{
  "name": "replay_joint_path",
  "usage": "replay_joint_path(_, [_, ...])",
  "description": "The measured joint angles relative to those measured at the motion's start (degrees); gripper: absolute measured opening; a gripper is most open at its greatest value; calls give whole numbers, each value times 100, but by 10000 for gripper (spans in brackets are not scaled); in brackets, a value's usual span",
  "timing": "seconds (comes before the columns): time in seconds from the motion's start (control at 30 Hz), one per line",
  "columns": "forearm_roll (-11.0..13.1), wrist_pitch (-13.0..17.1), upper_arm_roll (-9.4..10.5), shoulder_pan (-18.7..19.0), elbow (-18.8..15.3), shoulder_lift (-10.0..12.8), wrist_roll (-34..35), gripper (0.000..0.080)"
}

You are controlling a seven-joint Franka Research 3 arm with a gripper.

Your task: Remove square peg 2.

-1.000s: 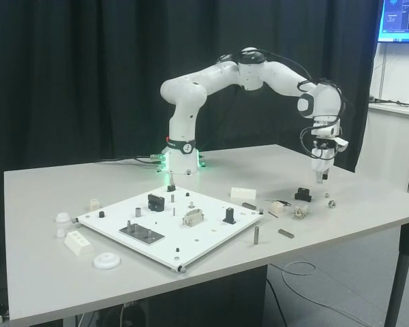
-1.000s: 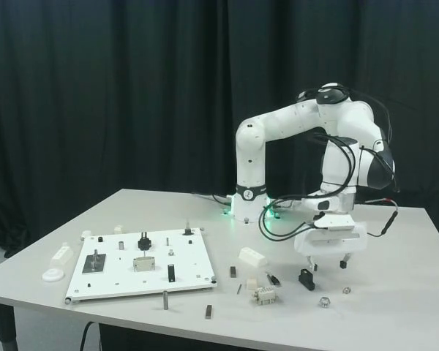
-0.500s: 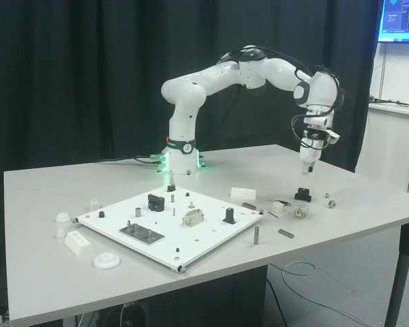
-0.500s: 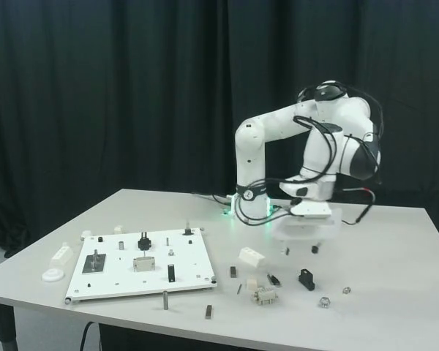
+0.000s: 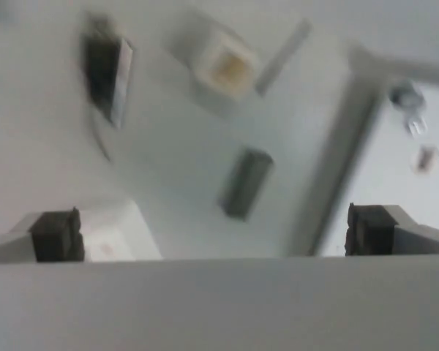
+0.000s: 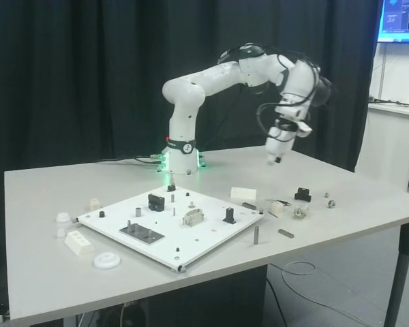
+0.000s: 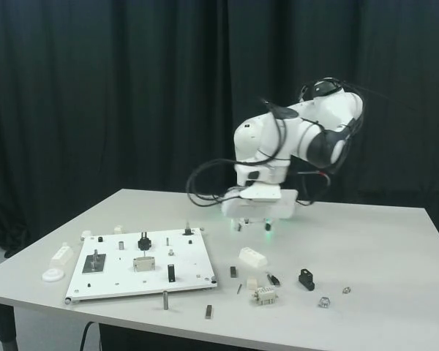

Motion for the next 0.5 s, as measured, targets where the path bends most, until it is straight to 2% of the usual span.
replay_joint_path(0.23, [-142, 0, -172, -159, -529, -1, -557, 800])
replay_joint_path(0.5, [-192, 165, -250, -419, -1114, -1, -1302, 800])
